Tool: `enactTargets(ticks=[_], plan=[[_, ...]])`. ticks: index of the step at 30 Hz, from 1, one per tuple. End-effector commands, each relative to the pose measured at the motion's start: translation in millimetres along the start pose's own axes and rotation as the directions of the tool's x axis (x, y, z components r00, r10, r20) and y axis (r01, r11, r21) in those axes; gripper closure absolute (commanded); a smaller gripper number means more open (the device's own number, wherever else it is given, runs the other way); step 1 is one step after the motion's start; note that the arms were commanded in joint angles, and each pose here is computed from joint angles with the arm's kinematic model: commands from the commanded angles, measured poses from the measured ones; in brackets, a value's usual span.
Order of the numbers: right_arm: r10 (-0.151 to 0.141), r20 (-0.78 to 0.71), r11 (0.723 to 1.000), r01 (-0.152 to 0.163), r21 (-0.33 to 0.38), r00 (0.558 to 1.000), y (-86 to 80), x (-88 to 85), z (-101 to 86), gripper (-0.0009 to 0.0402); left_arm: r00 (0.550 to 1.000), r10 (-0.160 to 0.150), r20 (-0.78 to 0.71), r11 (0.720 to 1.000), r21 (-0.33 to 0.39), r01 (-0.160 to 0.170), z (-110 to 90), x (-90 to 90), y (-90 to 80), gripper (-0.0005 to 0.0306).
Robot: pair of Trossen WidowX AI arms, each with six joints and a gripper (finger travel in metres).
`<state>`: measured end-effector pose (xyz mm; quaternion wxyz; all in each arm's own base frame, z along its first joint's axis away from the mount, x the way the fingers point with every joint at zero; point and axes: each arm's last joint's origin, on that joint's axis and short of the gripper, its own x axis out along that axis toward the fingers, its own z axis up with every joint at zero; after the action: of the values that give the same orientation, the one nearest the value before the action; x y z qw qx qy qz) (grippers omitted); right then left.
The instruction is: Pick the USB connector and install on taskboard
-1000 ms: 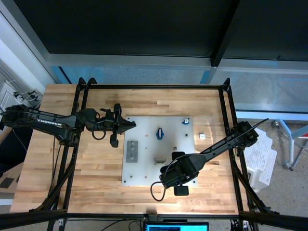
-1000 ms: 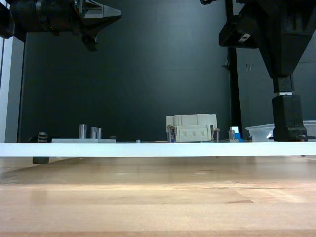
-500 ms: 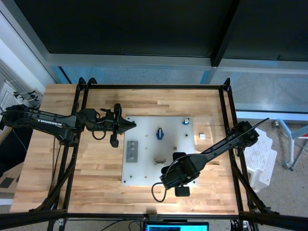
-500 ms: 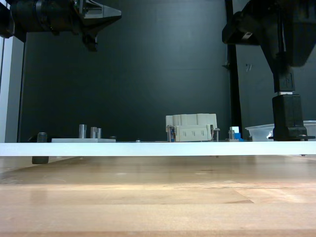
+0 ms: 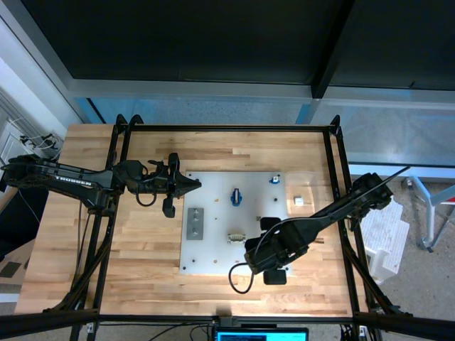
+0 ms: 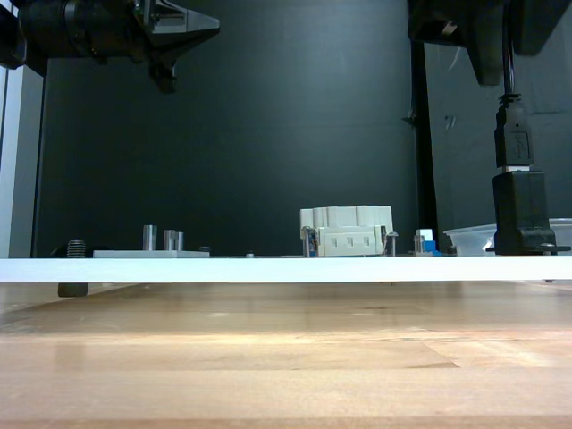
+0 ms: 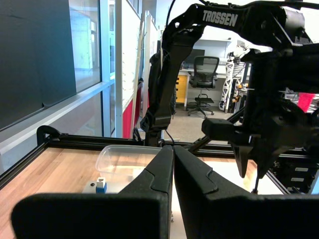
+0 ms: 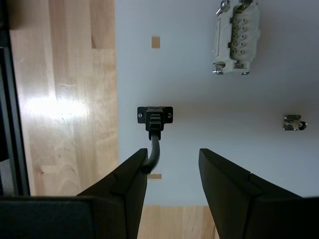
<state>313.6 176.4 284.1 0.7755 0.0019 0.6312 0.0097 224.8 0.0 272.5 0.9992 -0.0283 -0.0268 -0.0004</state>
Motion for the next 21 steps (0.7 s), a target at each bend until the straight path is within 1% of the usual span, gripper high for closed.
enactTargets(ticks=[1,5,14,18,21], plan=[[0.01,0.019,1.0,-0.01,0.001,1.0,-1.8,-8.1,-2.0,0.0247,1.0,0.0,0.0,1.0,0.0,0.0,0,0.0,0.0,0.03],[0.02,0.038,1.0,-0.02,-0.001,0.999,-3.9,-16.5,-4.4,0.0248,1.0,0.0,0.0,1.0,0.0,0.0,0,0.0,0.0,0.03],[0.028,0.054,1.0,-0.028,-0.007,0.998,-6.0,-22.4,-6.4,0.0249,1.0,0.0,0.0,1.0,0.0,0.0,0,0.0,0.0,0.03],[0.044,0.092,0.999,-0.045,0.009,0.995,-14.9,-33.1,-10.4,0.0249,1.0,0.0,0.001,1.0,0.0,0.0,0,0.0,0.0,0.03],[0.047,0.116,0.999,-0.049,0.018,0.992,-23.1,-40.2,-14.6,0.0249,1.0,0.0,0.0,1.0,0.0,0.0,0,0.0,0.0,0.03]])
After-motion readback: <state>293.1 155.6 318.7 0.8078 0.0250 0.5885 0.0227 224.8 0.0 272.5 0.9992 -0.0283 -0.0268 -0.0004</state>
